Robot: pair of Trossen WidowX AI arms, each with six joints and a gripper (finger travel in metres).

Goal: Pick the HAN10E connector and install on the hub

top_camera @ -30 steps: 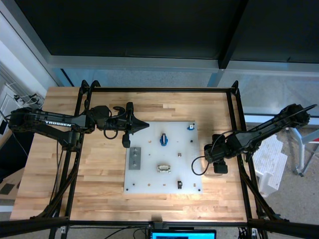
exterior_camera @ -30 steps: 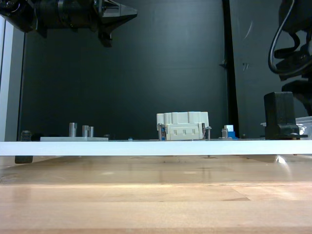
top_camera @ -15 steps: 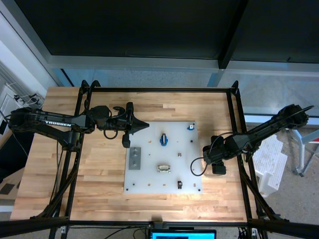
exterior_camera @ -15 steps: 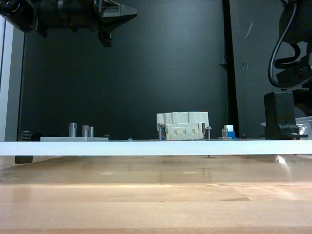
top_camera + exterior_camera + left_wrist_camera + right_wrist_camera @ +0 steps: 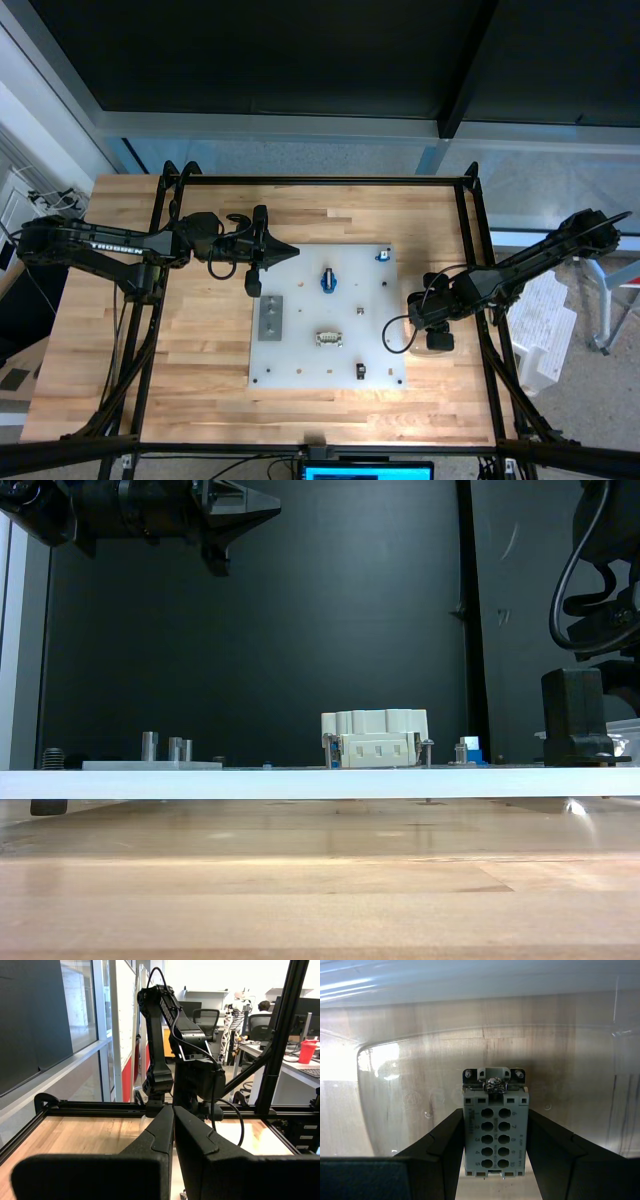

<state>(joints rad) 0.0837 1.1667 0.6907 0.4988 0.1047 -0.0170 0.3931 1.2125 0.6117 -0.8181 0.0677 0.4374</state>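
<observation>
Right gripper (image 5: 495, 1112) clamps connector (image 5: 495, 1135) beside board (image 5: 300, 370) right edge; long axis along jaws, screw end outward. Left gripper (image 5: 289, 252) pinched together, high, over board's far-left corner.

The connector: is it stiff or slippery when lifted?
Probably stiff: the connector is a moulded block. Unlikely to slip: the right end effector, beside the board, clamps its flat sides. The left end effector hangs shut near the board's edge.
</observation>
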